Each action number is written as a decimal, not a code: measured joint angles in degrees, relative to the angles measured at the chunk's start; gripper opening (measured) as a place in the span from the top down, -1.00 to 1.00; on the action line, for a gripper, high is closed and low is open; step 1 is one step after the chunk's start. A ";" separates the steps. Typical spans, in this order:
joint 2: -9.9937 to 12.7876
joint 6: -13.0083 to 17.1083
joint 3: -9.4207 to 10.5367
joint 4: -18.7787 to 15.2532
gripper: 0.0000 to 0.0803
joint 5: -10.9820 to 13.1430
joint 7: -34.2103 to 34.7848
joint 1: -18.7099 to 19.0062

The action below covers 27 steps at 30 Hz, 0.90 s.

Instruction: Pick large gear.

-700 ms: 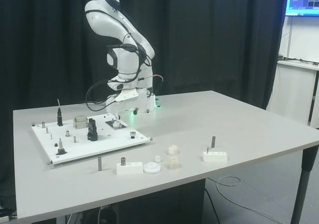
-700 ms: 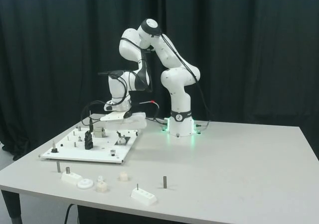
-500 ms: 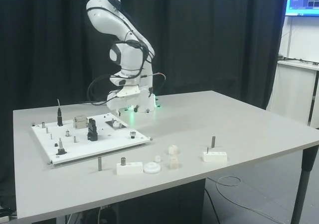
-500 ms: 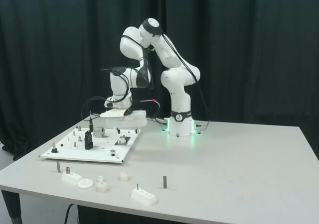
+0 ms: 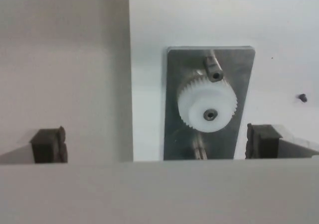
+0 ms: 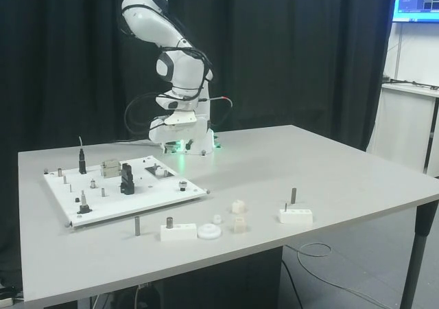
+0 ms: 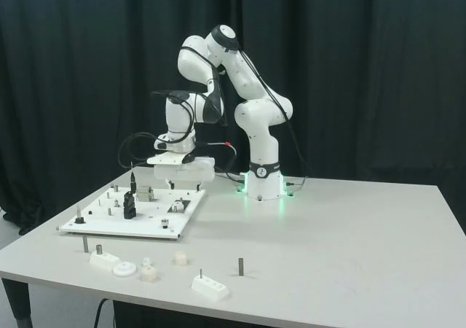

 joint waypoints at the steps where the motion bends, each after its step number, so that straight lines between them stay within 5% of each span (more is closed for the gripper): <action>1: 0.00 -0.01 0.06 0.02 -0.99 -0.09 0.00 -0.02; 13: 0.00 1.00 0.40 0.58 -0.99 -0.75 0.78 -0.07; 27: 0.01 9.58 0.40 2.25 -0.99 -2.47 3.79 -0.22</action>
